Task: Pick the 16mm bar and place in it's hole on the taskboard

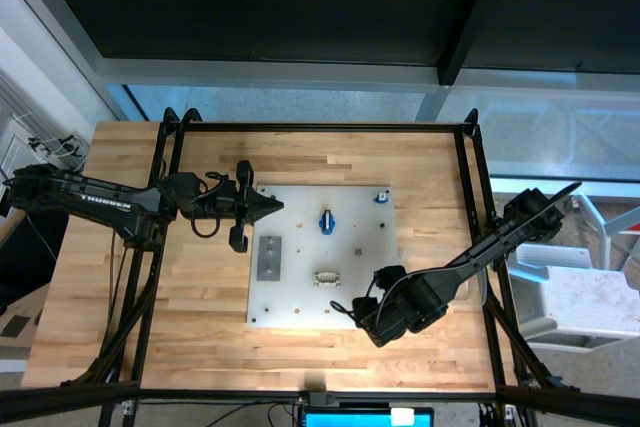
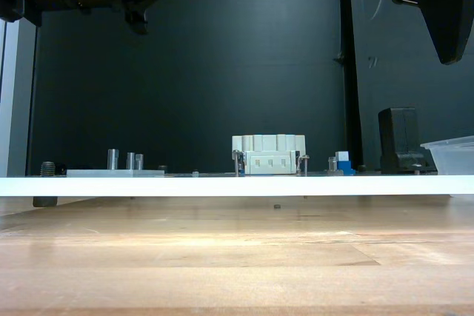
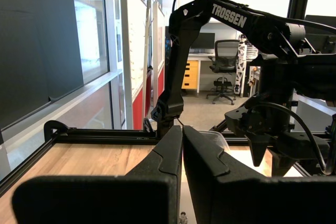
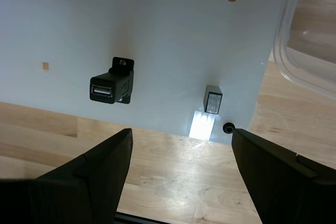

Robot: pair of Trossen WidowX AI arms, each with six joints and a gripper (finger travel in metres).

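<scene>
The white taskboard [image 1: 300, 292] lies in the middle of the table. Three metal bars stand upright in a grey block [image 1: 270, 255] at its left side. The thickest bar [image 2: 112, 159] is at the left of that row; whether it is the 16mm one I cannot tell. No bar is in either gripper. My left gripper [image 1: 276, 205] hovers shut and empty over the board's far left corner, its fingers [image 3: 168, 150] pressed together. My right gripper [image 4: 181, 135] hangs open above the board's near right edge, over a black USB socket [image 4: 112, 87].
A white multi-pin connector [image 2: 268, 155] and a blue part [image 1: 327, 221] stand mid-board. A clear plastic bin [image 4: 310, 40] sits just off the board's right edge. A black frame rail [image 1: 470, 197] borders the table. A small screw [image 4: 228, 127] lies beside the board.
</scene>
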